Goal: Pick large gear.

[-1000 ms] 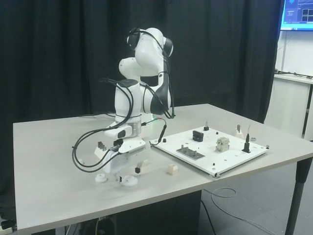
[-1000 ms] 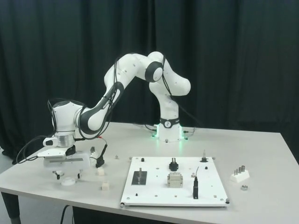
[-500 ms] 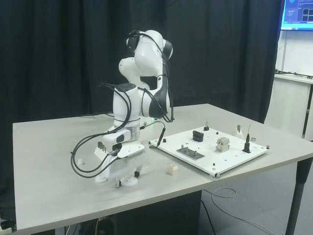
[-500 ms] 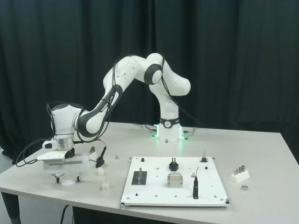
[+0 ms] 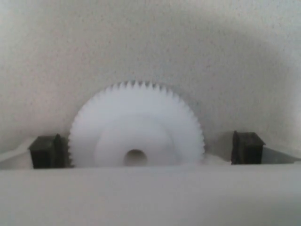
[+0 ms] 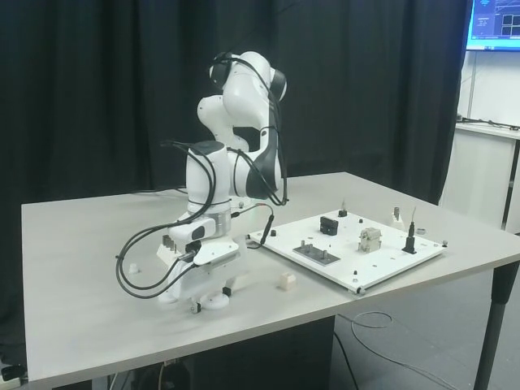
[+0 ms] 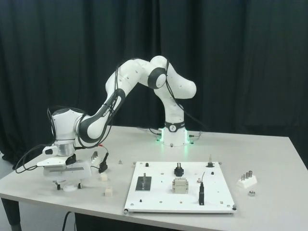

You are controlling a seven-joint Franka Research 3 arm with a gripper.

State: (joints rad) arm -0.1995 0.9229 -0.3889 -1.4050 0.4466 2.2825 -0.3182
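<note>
At the near left part of the grey table [image 7: 269, 159] we see the large gear [image 5: 136, 129] lying flat. Our gripper [image 5: 145, 149] is low around it, with the two black fingertips [image 5: 44, 151] apart, one at each side of the gear, not yet pressing it. A small white block [image 7: 109, 192] lies just to the right. Farther right lies the white assembly board [image 7: 159, 195].

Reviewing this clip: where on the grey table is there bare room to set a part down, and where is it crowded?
Bare patches: the table behind the white board, right of the arm's base; and the far left stretch behind the gripper. Crowded: around the large gear, with small white blocks close by, and the board itself.
</note>
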